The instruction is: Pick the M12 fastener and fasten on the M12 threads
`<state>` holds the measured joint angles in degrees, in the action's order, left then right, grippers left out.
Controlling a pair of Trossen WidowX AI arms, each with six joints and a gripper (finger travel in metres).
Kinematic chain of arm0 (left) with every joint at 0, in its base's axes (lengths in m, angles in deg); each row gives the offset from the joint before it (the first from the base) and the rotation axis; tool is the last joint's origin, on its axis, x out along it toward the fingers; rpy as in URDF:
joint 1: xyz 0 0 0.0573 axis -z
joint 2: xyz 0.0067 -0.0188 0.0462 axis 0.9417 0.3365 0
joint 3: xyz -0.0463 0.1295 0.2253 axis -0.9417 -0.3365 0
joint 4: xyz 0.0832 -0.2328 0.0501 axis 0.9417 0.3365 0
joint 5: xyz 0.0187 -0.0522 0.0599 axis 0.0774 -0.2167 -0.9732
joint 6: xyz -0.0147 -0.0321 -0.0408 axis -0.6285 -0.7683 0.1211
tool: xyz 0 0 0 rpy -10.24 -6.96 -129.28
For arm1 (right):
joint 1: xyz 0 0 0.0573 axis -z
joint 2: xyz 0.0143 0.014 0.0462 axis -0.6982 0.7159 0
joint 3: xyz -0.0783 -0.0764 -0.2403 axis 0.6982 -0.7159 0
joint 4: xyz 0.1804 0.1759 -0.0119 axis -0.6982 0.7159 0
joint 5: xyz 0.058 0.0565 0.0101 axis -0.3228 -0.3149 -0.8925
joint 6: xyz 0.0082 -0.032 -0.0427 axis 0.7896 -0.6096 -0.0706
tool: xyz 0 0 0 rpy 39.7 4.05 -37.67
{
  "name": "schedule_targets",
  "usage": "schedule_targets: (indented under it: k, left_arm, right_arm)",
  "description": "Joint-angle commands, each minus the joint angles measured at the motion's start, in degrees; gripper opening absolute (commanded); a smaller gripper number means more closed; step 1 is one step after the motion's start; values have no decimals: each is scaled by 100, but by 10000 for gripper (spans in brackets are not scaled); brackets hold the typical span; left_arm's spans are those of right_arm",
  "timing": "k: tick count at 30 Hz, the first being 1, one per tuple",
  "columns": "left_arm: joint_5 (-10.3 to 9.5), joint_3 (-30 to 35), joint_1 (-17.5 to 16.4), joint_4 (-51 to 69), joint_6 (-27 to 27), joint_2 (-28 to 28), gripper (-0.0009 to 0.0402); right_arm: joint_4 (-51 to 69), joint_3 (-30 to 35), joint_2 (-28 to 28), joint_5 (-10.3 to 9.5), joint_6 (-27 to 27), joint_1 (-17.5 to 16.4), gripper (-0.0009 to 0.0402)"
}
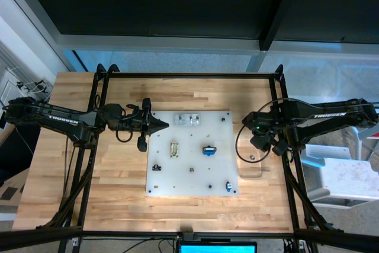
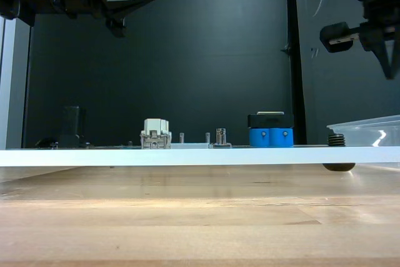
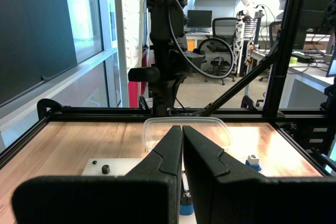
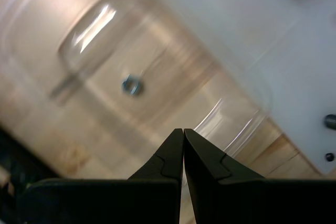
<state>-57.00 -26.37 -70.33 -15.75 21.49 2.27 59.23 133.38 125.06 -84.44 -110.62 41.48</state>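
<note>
The small silver M12 nut [image 1: 251, 158] lies on the floor of the clear tray [image 1: 260, 176], just off the white board's right edge; the right wrist view shows the nut [image 4: 132, 85] flat, with its dark hole up. The M12 threads are a short dark ribbed stud [image 2: 337, 140] standing bare near the board's near right edge [image 1: 213, 185]. My right gripper [image 4: 183, 129] hangs shut and empty high above the tray [image 1: 274, 146]. My left gripper [image 1: 159, 124] is shut and empty, held level high over the board's left edge.
On the white board [image 1: 177, 176] stand a blue block [image 1: 208, 150], a grey connector [image 1: 174, 150], a silver post [image 1: 191, 170], a blue-topped part [image 1: 228, 186] and a black post [image 1: 223, 118]. Black frame rails run round the wooden table.
</note>
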Motion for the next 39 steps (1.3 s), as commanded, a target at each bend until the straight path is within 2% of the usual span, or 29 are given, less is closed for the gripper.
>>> schedule_targets:
  k: [1,4,8,11,17,24,26,34,37,39]
  left_arm:
    - [0,2,-2,-2,2,0,0]
    - [2,2,-2,0,2,0,0]
    - [2,2,0,-2,2,0,0]
    - [0,2,0,0,2,0,0]
    - [2,2,-2,0,2,0,0]
    - [0,2,0,-2,2,0,0]
    - [0,2,-2,-2,2,0,0]
    - [0,2,0,-2,2,0,0]
    - [0,2,0,-2,2,0,0]
    - [0,2,-2,-2,2,0,0]
  right_arm:
    - [245,-7,68,398,-111,-111,0]
    - [382,-9,133,717,-138,-247,0]
    - [369,-9,236,752,72,-570,9]
    - [278,-11,341,951,385,-848,29]
    - [9,-28,496,949,1272,-1204,97]
    - [-120,-48,739,872,1447,-1467,168]
    - [-286,-87,778,793,1510,-1488,174]
    - [-745,-431,970,769,1567,-1532,171]
    - [-822,-494,1058,518,1576,-1537,171]
    - [-931,-538,1134,492,1738,-1561,171]
